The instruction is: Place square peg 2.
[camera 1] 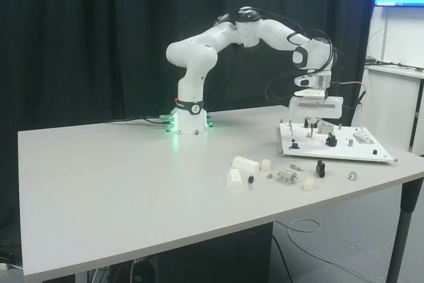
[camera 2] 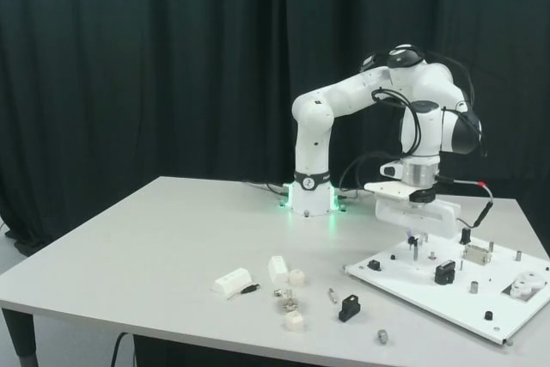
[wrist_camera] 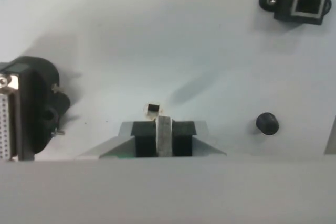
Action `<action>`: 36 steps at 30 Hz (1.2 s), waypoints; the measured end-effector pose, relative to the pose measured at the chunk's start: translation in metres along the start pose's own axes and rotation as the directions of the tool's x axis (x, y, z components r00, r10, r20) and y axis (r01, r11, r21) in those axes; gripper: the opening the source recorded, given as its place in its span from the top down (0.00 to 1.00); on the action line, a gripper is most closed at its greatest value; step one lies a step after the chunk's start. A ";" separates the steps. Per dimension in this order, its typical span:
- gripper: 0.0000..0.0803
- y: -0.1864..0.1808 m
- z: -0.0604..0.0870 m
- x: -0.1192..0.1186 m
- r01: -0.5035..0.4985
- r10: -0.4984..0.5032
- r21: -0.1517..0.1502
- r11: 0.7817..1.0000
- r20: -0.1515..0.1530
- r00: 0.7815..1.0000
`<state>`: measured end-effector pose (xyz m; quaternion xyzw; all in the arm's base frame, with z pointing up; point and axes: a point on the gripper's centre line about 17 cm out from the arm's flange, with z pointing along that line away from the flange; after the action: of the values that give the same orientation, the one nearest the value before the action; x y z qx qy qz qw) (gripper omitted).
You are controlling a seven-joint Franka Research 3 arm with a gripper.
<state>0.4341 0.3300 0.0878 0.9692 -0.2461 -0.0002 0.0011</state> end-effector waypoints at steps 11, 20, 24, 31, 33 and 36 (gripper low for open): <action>0.93 0.001 -0.004 0.001 -0.004 0.004 -0.004 1.000 -0.005 1.000; 0.93 0.002 -0.004 0.002 -0.005 0.004 -0.006 1.000 -0.005 1.000; 0.93 0.002 -0.004 0.002 -0.004 0.004 -0.007 1.000 -0.006 1.000; 0.93 0.003 -0.004 0.002 -0.003 0.003 -0.010 1.000 -0.008 1.000; 0.93 0.003 -0.004 0.003 -0.003 0.003 -0.011 1.000 -0.009 1.000; 0.93 0.004 -0.004 0.003 -0.003 0.003 -0.013 1.000 -0.011 1.000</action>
<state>0.4352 0.3250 0.0922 0.9689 -0.2473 0.0037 0.0088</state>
